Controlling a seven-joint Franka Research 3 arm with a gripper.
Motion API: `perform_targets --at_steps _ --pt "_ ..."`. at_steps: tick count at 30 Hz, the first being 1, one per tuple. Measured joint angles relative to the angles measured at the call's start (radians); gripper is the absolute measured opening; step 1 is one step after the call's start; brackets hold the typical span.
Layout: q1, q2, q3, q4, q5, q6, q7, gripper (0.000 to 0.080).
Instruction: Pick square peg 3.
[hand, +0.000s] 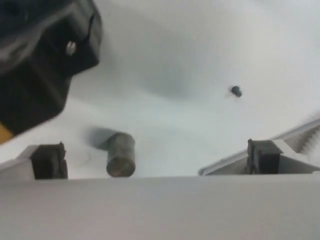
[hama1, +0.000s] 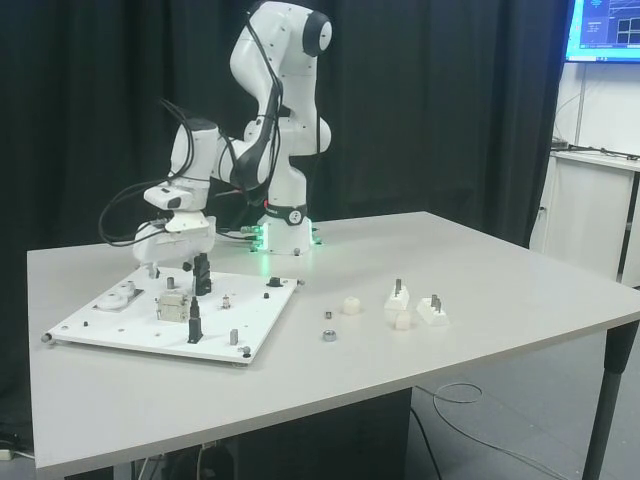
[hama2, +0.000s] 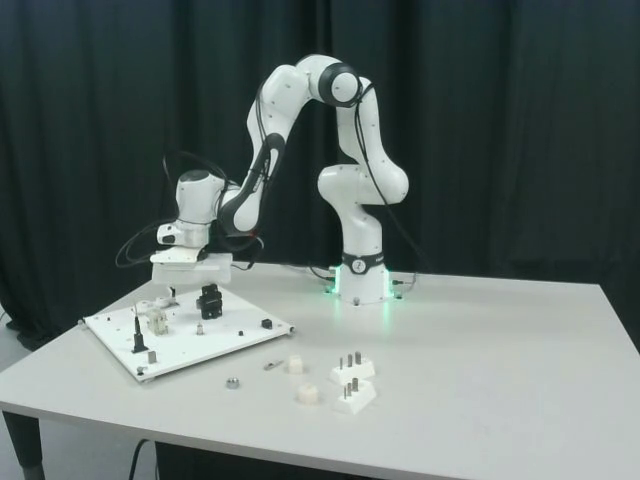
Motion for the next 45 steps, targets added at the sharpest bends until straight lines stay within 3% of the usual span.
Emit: perform_targets --at_steps 7,21,39,45 --pt "0.011 0.0 -0.003 0.024 -0.008 0.0 0.003 0.08" --pt "0.011 -0.007 -0.042 0.072 -0.092 0.0 0.003 0.08" --pt "0.011 -0.011 -0.067 0.088 -0.116 -0.005 0.003 0.08" --pt "0.013 -0.026 -0.068 0.11 -0.117 -0.04 0.007 0.08"
